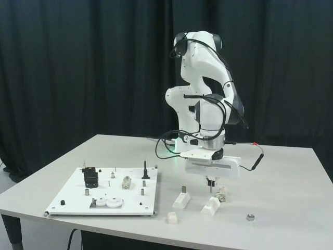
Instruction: Insert round peg 2.
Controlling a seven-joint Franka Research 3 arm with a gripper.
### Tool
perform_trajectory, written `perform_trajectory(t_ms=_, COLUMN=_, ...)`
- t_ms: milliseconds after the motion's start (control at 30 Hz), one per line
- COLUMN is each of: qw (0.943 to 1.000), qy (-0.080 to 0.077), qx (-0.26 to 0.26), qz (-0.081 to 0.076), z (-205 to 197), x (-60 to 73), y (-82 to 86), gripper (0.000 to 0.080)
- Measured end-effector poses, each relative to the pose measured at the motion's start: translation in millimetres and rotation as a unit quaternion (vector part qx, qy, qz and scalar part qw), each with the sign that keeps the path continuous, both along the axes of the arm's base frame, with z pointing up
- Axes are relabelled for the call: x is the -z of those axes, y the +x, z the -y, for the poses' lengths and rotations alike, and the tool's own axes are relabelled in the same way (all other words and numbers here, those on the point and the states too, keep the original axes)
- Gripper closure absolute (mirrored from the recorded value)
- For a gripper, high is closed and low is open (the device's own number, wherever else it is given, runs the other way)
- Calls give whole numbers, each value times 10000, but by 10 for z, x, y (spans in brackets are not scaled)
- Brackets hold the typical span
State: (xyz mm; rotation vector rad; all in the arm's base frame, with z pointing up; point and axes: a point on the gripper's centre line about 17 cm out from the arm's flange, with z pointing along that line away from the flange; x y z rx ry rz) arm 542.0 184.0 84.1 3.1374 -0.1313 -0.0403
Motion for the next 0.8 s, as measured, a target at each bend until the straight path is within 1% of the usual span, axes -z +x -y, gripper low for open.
perform_trajectory(t_ms=367, qw=10000, qy=-11, qx=-64, qz=23, z=69, x=-23, y=47, gripper=731)
perform_trajectory(t_ms=567, qw=9999, qy=-19, qx=-168, qz=15, z=109, x=-43, y=68, gripper=731)
perform_trajectory(t_ms=800, qw=9995, qy=-41, qx=-297, qz=-25, z=171, x=-97, y=105, gripper=731)
